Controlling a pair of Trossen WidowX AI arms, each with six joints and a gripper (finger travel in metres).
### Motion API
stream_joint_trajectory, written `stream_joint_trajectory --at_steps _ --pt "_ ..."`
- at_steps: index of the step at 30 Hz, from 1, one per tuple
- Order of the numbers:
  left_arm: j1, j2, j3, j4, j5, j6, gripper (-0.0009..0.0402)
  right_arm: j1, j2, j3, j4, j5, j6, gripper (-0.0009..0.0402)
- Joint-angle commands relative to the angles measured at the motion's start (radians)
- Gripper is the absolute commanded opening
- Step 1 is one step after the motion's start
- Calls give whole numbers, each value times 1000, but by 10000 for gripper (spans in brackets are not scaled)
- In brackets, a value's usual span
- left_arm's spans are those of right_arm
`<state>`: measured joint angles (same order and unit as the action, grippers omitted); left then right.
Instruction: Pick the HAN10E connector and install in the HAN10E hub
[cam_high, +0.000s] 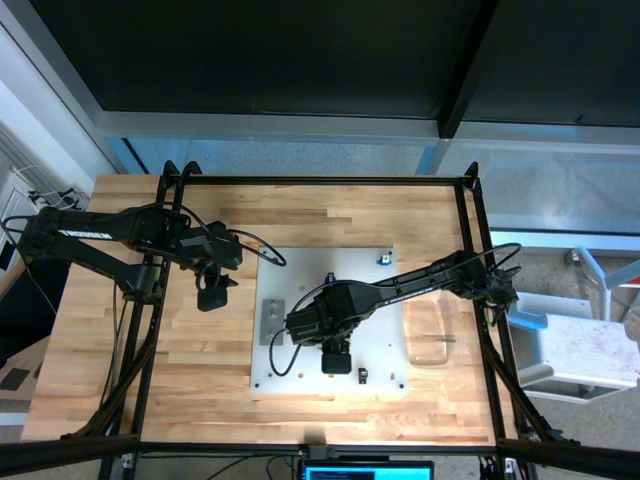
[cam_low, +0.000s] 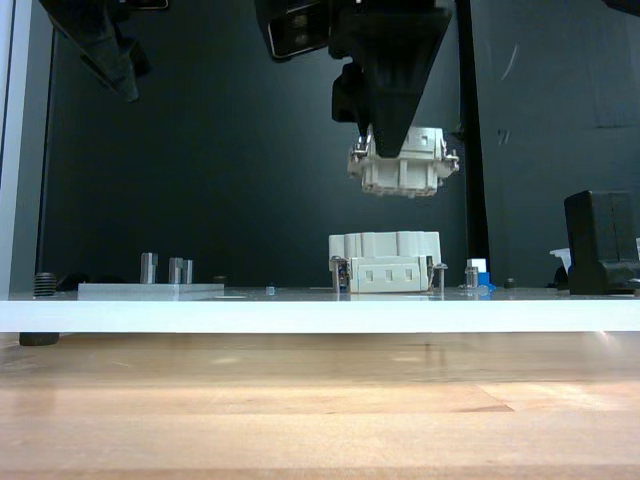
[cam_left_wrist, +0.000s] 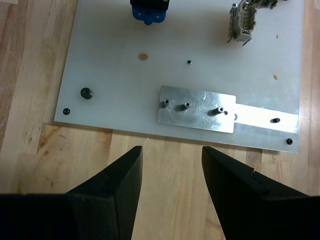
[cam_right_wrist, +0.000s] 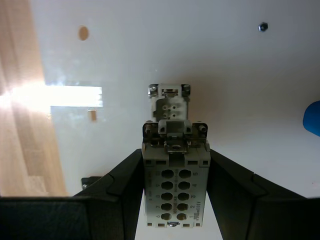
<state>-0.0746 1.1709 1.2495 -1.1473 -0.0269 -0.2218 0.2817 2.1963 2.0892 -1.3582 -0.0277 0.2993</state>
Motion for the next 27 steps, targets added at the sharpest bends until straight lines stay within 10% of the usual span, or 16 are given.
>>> stream_joint_trajectory --at_steps 1,7,11,20,27 --pt "0 0 0 3 0 0 162 0 5 0 0 1 -2 36" --pt "1 0 0 3 0 0 162 0 5 0 3 10 -126 36" --pt "1 0 0 3 0 0 160 6 5 0 -2 63 -328 36" --pt "1 0 0 3 0 0 161 34 3 0 -14 62 -895 36" --pt "2 0 0 3 0 0 161 44 5 0 34 61 -929 36"
